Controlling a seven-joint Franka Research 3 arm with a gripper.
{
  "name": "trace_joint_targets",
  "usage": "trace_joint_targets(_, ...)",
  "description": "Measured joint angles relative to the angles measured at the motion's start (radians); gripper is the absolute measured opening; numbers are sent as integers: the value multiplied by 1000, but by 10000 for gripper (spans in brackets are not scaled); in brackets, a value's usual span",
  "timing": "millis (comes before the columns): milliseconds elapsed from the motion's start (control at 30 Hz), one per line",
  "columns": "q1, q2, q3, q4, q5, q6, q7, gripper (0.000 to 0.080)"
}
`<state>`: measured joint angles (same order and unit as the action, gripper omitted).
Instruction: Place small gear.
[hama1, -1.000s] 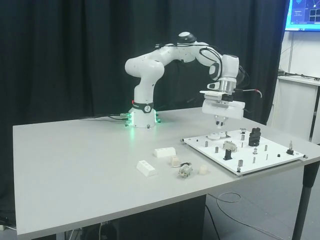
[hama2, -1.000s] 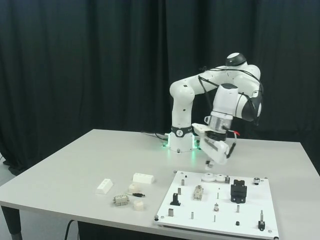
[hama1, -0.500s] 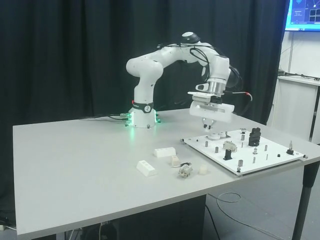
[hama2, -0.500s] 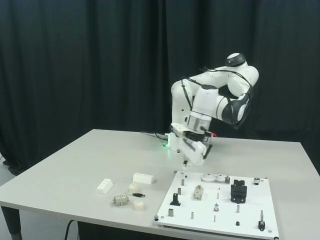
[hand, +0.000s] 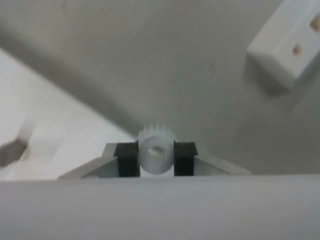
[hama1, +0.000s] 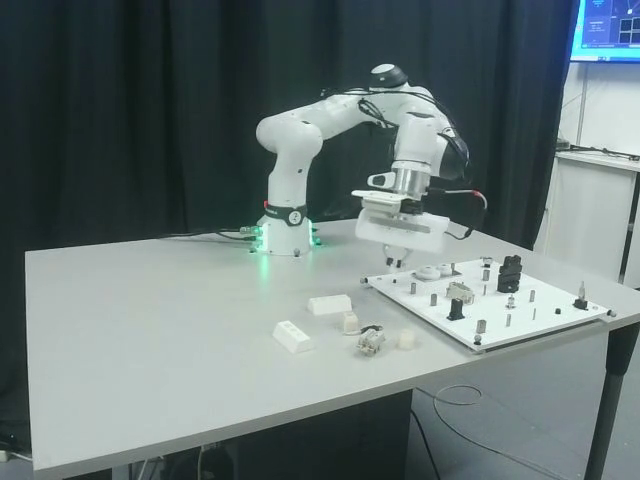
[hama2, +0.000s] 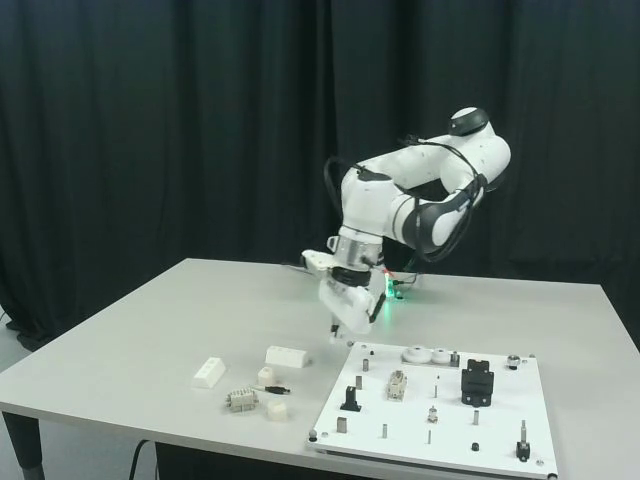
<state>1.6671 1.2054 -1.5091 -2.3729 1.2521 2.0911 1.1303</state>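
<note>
Small gear (hand: 156, 151) in pincer (hand: 156, 159), wrist-view only.

The arm (hama1: 330, 115) has a glossy white plastic shell. The table (hama1: 150, 310) is matt, smooth grey. The board (hama2: 400, 425) looks smooth white, set with small metal pins (hama2: 383, 432). The small gear (hand: 156, 149) is matt white plastic.
</note>
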Motion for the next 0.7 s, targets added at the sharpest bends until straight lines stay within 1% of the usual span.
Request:
trace_joint_targets(167, -62, 0, 23, 5, 38, -1, -91, 142)
trace_joint_targets(433, -152, 0, 73, 15, 112, -2, -216, 142)
trace_joint_targets(600, -196, 1, 94, 28, 150, -13, -267, 142)
trace_joint_targets(700, -217, 2, 102, 38, 164, -21, -289, 142)
